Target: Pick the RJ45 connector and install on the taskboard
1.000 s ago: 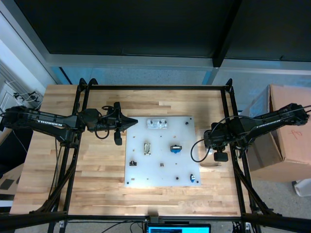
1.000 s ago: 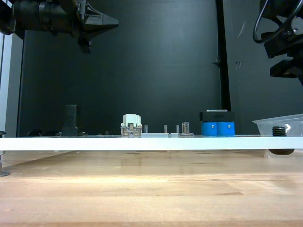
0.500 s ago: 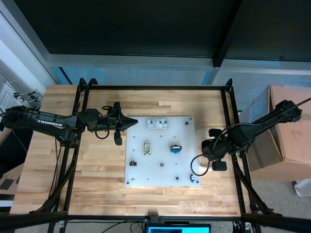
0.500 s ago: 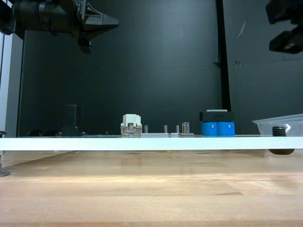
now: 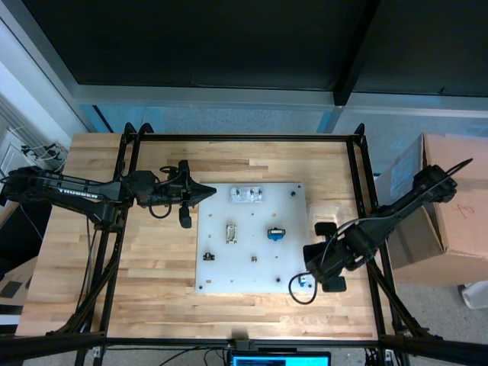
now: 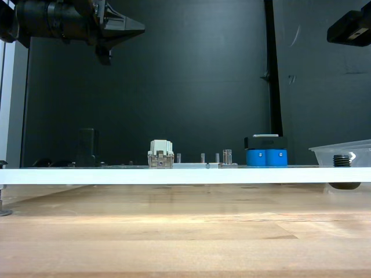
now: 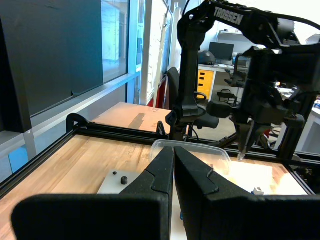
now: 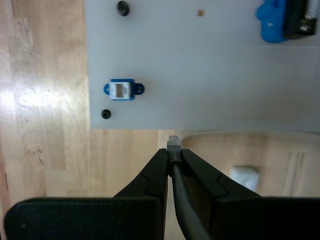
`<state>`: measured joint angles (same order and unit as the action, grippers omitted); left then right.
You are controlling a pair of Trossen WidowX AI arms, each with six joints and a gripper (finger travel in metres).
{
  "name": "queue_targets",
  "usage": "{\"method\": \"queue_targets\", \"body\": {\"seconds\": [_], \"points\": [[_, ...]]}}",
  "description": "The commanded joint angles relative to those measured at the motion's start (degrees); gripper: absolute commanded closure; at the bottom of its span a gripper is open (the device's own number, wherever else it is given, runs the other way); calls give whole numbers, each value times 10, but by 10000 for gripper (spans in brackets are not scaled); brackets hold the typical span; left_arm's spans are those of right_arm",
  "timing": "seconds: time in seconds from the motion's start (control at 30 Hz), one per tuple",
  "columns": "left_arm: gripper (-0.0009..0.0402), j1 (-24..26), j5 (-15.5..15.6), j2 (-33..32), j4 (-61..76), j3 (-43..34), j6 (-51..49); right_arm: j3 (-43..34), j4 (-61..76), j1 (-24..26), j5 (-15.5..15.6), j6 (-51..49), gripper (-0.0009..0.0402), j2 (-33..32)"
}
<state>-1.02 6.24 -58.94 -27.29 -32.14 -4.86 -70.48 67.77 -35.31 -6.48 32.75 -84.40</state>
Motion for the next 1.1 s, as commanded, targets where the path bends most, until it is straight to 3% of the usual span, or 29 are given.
{"method": "queue_targets", "body": {"seconds": [0.03, 0.47, 1.1], "points": [[393, 0, 0, 0, 0, 0, 0, -21, -2, -8, -2, 0, 393, -24], [393, 0, 0, 0, 0, 0, 0, -59, -27, -23, -6, 4, 393, -77], [393, 0, 0, 0, 0, 0, 0, -45, -53, -24, -15, 5, 393, -80]]}}
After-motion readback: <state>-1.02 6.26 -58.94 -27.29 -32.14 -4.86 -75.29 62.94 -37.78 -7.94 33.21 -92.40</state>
